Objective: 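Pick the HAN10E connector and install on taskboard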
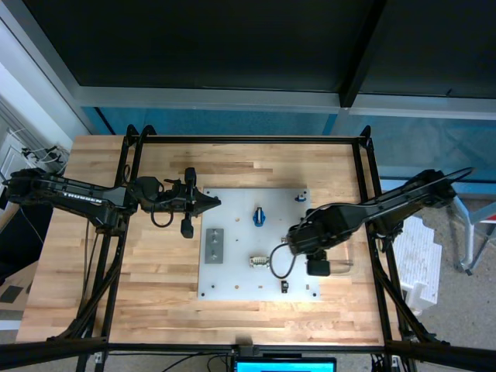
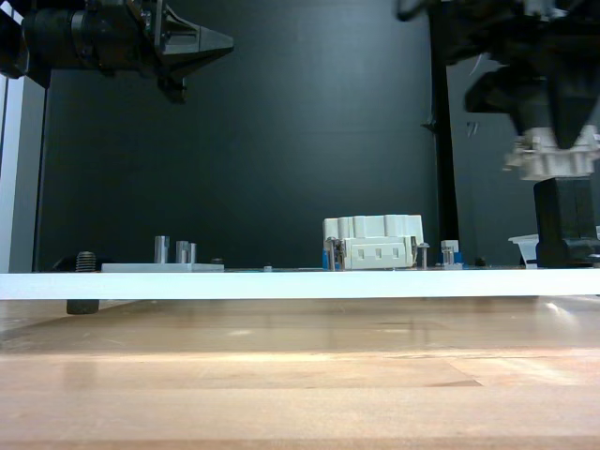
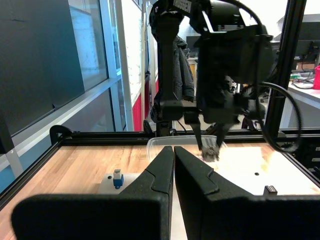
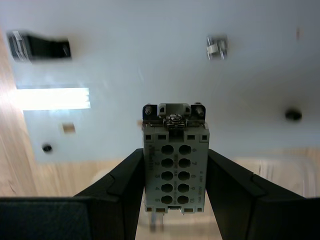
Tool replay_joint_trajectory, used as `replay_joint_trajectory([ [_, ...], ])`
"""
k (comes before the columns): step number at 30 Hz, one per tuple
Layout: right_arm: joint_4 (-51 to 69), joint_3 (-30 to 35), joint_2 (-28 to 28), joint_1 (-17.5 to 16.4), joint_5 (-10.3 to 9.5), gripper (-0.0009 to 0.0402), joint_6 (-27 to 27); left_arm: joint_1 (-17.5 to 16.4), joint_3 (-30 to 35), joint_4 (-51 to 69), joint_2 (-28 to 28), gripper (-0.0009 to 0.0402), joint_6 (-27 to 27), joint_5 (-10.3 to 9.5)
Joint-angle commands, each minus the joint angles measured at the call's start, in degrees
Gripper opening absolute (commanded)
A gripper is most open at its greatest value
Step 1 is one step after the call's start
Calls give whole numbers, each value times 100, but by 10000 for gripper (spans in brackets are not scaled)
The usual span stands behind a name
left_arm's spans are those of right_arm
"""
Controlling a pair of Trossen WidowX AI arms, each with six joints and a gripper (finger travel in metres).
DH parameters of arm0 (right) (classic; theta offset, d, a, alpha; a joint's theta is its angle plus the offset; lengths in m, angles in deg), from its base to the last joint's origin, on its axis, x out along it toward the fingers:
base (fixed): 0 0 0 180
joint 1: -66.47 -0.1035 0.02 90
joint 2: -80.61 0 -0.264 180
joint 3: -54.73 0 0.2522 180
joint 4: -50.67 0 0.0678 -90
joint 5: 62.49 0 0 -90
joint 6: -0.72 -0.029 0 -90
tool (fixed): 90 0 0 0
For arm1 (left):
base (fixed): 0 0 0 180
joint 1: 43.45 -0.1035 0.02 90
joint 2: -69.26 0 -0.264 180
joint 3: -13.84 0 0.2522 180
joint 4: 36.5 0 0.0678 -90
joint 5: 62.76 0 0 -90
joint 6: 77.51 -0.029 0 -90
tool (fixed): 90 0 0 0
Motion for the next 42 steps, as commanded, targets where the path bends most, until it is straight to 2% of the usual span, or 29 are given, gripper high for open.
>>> replay_joint_trajectory([
  [1, 7, 450, 424, 76, 2, 47, 61, 0, 0, 0, 2, 1, 0, 2],
  [9, 9, 1445, 1344, 221, 0, 48, 221, 0, 0, 0, 2, 1, 0, 0],
  [16, 17, 2015, 1864, 243, 0, 48, 317, 0, 0, 0, 2, 1, 0, 2],
  [35, 219, 3375, 2997, 308, -17, 47, 584, 0, 0, 2, 2, 1, 0, 0],
  [42, 289, 3617, 3248, 323, -24, 47, 619, 0, 0, 0, 2, 1, 0, 2],
])
